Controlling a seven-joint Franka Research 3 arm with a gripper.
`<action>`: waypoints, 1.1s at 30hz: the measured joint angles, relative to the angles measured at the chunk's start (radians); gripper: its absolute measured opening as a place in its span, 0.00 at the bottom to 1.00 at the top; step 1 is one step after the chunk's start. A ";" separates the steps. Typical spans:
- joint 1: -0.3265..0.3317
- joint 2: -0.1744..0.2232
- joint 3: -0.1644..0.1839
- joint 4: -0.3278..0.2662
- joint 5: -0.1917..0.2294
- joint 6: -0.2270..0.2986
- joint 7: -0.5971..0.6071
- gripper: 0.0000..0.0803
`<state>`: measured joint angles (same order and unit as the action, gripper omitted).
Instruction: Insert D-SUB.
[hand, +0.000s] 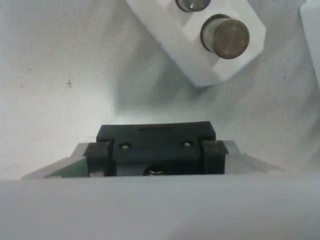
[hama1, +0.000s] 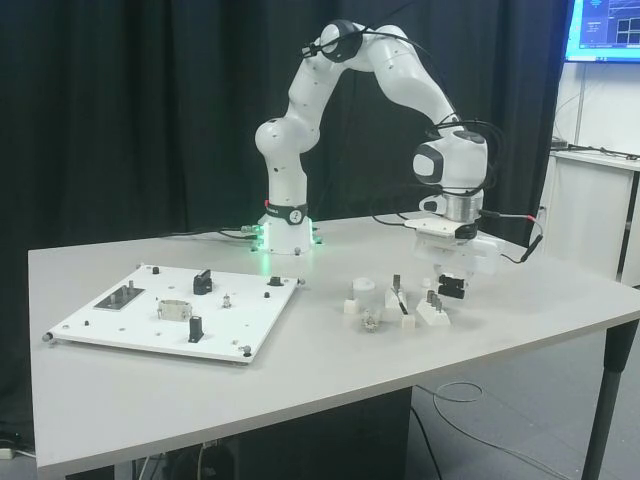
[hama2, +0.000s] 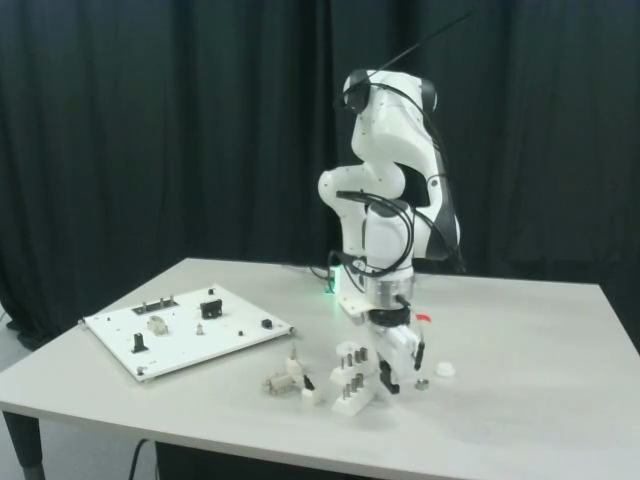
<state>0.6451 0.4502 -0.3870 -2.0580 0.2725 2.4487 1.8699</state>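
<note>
Black curtains hang behind a grey worktop (hama1: 330, 370) where the white arm stoops over a cluster of small white holders. The pincer (hand: 156, 157) pinches a black plug (hand: 156, 142), seemingly the D-SUB, just clear of the surface beside a peg block (hand: 210, 45). The white board (hama1: 175, 310) that probably carries its socket lies well apart, across the worktop. To do this well, I'd lift straight up first, keep the plug level on the way over, and square it to the socket before pressing. Only the wrist view shows the grip, fingers (hand: 98, 159) on both ends; only the room views show the board and the way to it.
</note>
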 joint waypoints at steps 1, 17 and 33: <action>0.000 -0.001 -0.001 0.000 -0.004 -0.004 0.000 0.48; -0.018 -0.086 -0.025 -0.011 -0.140 -0.167 -0.001 0.48; -0.094 -0.237 -0.030 -0.086 -0.281 -0.263 -0.028 0.48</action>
<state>0.5507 0.2131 -0.4168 -2.1443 -0.0082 2.1861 1.8421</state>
